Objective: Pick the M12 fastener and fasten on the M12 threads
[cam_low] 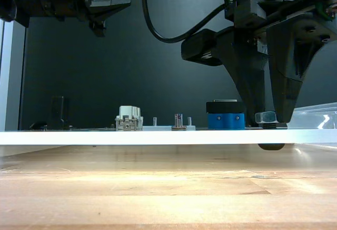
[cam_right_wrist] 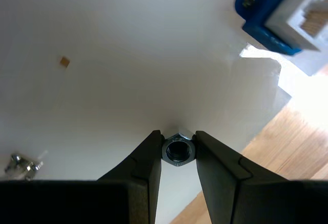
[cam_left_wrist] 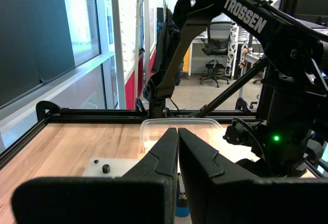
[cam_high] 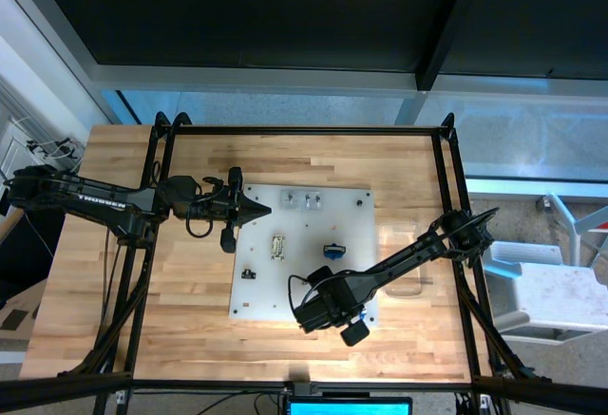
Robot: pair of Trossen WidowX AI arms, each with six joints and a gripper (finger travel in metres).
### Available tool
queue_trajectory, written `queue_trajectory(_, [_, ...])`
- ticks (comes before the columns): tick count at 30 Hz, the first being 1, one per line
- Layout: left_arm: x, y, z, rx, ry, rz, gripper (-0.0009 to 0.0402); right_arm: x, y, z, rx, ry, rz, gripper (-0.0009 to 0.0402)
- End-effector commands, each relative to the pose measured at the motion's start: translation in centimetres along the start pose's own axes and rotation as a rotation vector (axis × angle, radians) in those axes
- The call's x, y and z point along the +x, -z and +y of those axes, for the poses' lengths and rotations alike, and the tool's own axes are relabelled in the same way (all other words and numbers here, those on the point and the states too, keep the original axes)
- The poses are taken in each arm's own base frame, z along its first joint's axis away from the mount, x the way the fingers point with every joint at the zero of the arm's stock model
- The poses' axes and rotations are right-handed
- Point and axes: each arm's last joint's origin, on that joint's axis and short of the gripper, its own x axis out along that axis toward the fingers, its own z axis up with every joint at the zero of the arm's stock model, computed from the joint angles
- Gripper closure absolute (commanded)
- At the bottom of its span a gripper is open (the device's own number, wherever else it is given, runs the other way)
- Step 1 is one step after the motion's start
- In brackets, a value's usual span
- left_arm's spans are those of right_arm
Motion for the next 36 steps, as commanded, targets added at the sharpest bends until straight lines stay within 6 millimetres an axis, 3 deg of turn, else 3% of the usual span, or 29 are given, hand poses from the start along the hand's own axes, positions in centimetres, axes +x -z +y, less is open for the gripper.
queue_trajectory(1, [0.01,-0.01,0.01,0.000,0.000,0.000,0.0393,0.01,-0.02,-0.03,0.063,-0.001,-0.003,0.0364])
queue_trajectory(36, [0.01,-0.01,0.01,0.000,0.000,0.000,0.0393,-0.03,-0.14,-0.07,-0.002,0.000,-0.014,0.0364])
